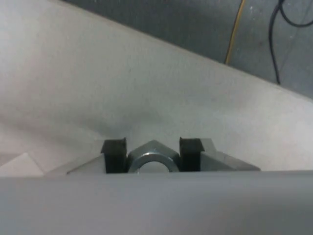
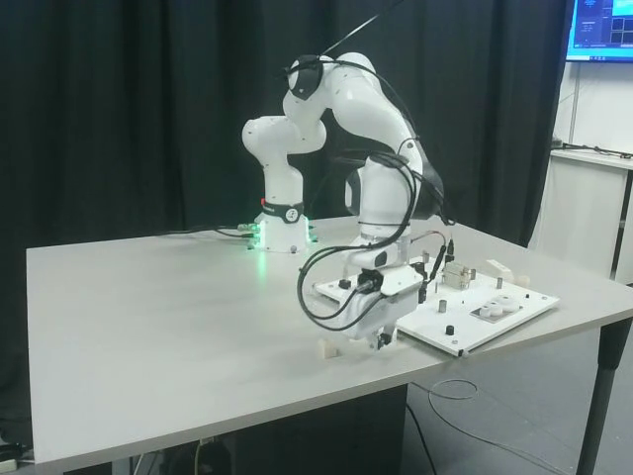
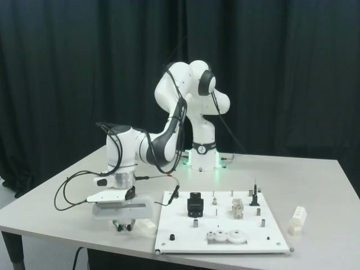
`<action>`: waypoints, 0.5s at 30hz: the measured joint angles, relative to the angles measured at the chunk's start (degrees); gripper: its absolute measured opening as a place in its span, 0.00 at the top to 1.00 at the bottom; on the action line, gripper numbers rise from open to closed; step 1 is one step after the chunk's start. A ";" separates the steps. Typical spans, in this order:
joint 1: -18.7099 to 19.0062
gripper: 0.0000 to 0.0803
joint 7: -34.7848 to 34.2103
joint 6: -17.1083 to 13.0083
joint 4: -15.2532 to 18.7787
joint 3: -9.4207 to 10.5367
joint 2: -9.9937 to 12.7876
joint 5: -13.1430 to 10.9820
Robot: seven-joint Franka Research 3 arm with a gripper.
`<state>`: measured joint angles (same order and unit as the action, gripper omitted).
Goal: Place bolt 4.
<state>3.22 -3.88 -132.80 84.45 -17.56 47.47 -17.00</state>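
Between black fingertips point(image 1: 113, 155), bolt 4 point(image 1: 153, 161) half hidden, claw point(image 1: 152, 156) closed

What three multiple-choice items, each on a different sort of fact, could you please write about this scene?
1. Where is the gripper?
A. low over the grey table, beside the white board
B. above the board's middle
C. high above the table

2. What colour is the light at the arm's base?
A. white
B. green
C. black

3. What is between the fingertips?
A. nothing
B. a black cable
C. a grey bolt

Answers:
1 A: the gripper hangs just off the board's edge.
2 B: the base glows green.
3 C: the wrist view shows the bolt's head between the black fingertips.
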 joint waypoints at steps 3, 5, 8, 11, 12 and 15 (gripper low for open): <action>-0.08 0.72 1.00 -0.87 0.71 0.00 0.32 -1.02; -0.09 0.72 1.45 -1.45 1.28 0.00 0.44 -1.55; -0.08 0.72 1.71 -2.31 1.95 0.03 0.60 -2.30; -0.08 0.72 2.10 -3.16 2.57 0.08 0.72 -2.99; -0.08 0.72 2.31 -3.39 2.73 0.10 0.76 -3.10; -0.07 0.72 2.66 -3.90 3.00 0.16 0.85 -3.33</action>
<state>3.15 -1.22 -136.69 87.45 -17.40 48.31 -20.33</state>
